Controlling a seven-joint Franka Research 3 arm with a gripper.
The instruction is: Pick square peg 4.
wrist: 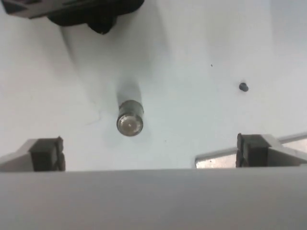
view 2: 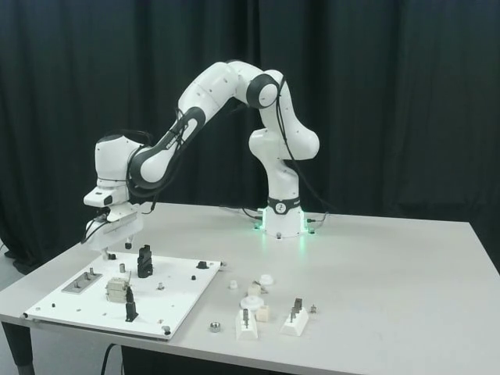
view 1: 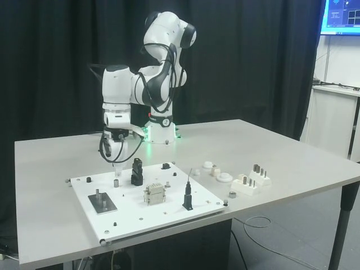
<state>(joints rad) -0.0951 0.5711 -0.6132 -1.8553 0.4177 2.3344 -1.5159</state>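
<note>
The pincer point(wrist: 148, 152) hangs wide open above the white board point(view 1: 163, 211), its two fingers point(wrist: 47, 154) well apart and touching nothing, holding nothing. Between them, down on the board, stands a small grey metal peg point(wrist: 130, 118), upright, with a flat pale top (seen from above it looks more round than square, though I cannot tell its true section). In the first room view that peg point(view 1: 116, 183) sits at the far left part of the board, just beside a black upright fixture point(view 1: 136, 172) and beyond a grey plate point(view 1: 102, 202). The board lies on the grey table point(view 1: 264, 146).
</note>
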